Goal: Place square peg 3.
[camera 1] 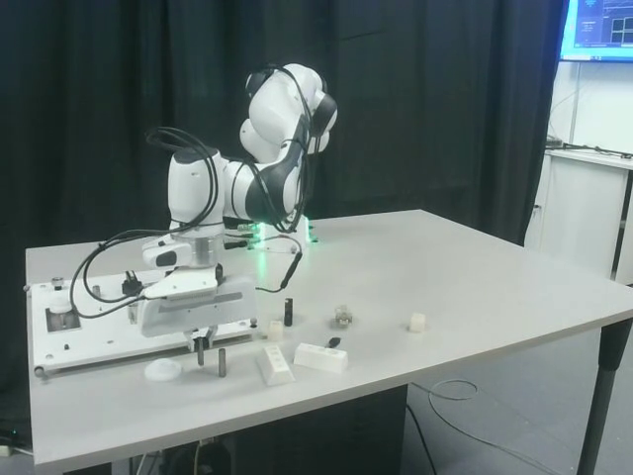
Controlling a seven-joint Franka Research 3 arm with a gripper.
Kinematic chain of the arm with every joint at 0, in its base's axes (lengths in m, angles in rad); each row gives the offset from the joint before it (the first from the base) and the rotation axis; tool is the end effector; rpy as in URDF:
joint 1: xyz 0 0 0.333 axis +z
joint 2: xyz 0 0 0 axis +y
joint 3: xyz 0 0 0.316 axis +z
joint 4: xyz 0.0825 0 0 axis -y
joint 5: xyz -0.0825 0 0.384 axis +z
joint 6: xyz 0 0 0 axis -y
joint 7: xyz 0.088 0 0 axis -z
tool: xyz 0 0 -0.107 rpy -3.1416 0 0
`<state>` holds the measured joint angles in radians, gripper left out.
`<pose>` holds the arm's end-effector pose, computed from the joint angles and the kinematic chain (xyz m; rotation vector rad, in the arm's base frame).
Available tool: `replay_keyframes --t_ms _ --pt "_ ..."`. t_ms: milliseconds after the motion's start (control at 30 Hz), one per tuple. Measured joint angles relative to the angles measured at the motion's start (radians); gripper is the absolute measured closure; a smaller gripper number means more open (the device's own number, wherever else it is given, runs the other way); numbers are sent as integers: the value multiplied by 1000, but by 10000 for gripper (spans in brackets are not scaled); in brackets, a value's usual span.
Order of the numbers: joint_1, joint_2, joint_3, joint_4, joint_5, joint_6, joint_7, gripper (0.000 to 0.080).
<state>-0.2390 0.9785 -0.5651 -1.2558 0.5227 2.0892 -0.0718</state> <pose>0.6105 -0.4351 0.2171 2.8915 -1.1985 -0.0046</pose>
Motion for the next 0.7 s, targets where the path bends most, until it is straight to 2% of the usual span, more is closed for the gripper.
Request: replay_keyframes --t_ms 467,500,700 --pt "0 10 0 0 0 0 13 727" --pt "0 10 -1 1 0 0 18 654" --pt "0 10 -10 16 -3 -2 27 654"
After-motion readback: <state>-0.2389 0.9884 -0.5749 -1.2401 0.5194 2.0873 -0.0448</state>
